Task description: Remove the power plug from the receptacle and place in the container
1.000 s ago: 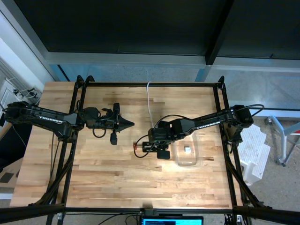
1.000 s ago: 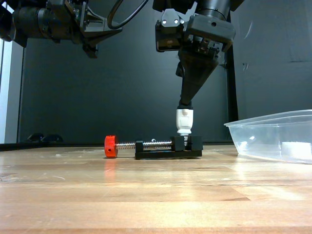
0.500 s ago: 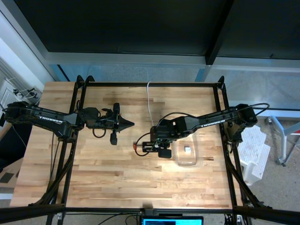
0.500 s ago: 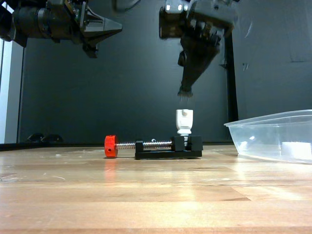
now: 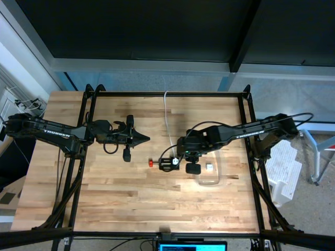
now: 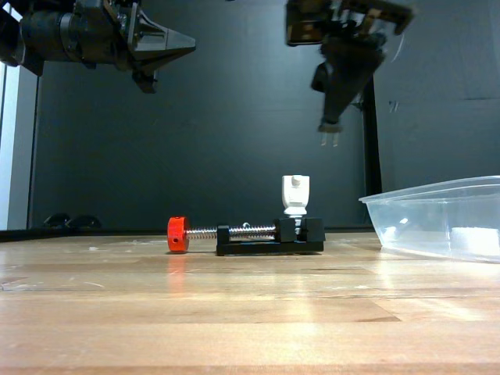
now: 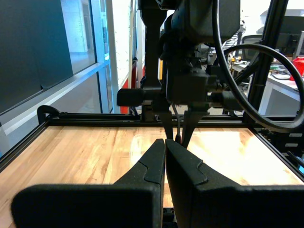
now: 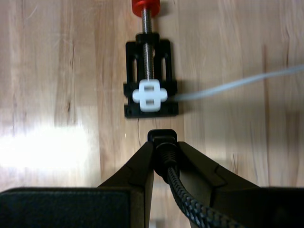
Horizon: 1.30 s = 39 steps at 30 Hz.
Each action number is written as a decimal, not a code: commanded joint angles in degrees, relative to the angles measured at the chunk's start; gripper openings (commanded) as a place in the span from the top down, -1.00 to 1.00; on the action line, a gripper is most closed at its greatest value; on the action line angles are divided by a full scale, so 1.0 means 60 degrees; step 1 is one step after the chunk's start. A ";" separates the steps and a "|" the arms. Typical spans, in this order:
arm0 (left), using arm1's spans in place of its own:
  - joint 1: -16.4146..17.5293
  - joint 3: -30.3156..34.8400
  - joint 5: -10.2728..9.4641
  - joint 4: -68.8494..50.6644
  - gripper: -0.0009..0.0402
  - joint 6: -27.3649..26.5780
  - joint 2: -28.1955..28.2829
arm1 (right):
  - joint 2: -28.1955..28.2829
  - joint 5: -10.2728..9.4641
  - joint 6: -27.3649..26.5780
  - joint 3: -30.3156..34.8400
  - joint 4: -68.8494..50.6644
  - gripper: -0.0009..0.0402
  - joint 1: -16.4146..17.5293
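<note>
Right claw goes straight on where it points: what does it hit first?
Right claw, above the table holding the power plug, would likely meet bare wood beside the vise and receptacle; depth unclear. Left claw hangs shut at left.

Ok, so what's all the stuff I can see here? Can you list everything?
power plug: one, black, in the air above the receptacle, prongs out
receptacle: one, white, upright in the vise
vise: one, black, mid-table
knob: one, red-orange, on the vise's screw end
white cord: one, runs from the receptacle to the table's far edge
container: one, clear, right of the vise
small cube: one, white, inside the container
table: one, light wood
left gripper: one, black, shut, raised over the table's left half
right gripper: one, black, shut on the power plug
</note>
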 commanded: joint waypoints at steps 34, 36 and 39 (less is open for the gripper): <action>0.0000 0.0004 0.0000 0.0000 0.96 0.0000 0.0004 | -0.2940 0.0044 0.1326 -0.5227 0.0973 0.88 0.0488; 0.0000 0.0004 0.0000 0.0000 0.96 0.0000 0.0004 | -0.2911 0.0204 0.1428 -0.5227 0.1013 0.83 0.0499; 0.0004 0.0004 0.0000 0.0004 0.96 0.0000 0.0004 | -0.2914 0.0251 0.1545 -0.5227 0.1096 0.72 0.0506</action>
